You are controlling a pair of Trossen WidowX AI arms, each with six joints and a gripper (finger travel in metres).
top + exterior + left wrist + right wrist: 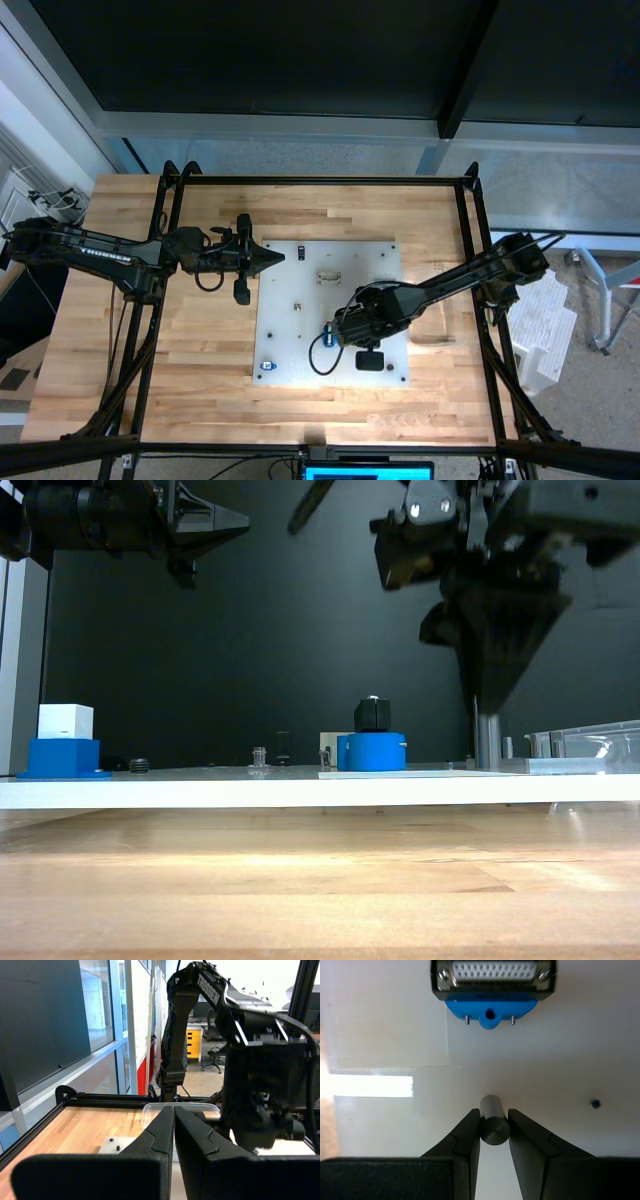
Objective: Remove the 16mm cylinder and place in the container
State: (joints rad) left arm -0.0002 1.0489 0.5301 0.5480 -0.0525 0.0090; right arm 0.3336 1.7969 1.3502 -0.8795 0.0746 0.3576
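Right gripper point(493, 1119) fingers pinch 16mm cylinder point(494, 1131) on board point(385, 270); left gripper point(173, 1116) hovers beside, fingers together.

The high camera is looking down over the wooden table point(200, 340), the low one level along the white board point(300, 790) from its near edge. The left wrist camera is facing past the left gripper point(173, 1115), raised beside the board, toward the right arm point(250, 1085); the right wrist camera is peering down, close, past the right gripper point(493, 1116) at the 16mm cylinder point(494, 1130), which the low view is sharing
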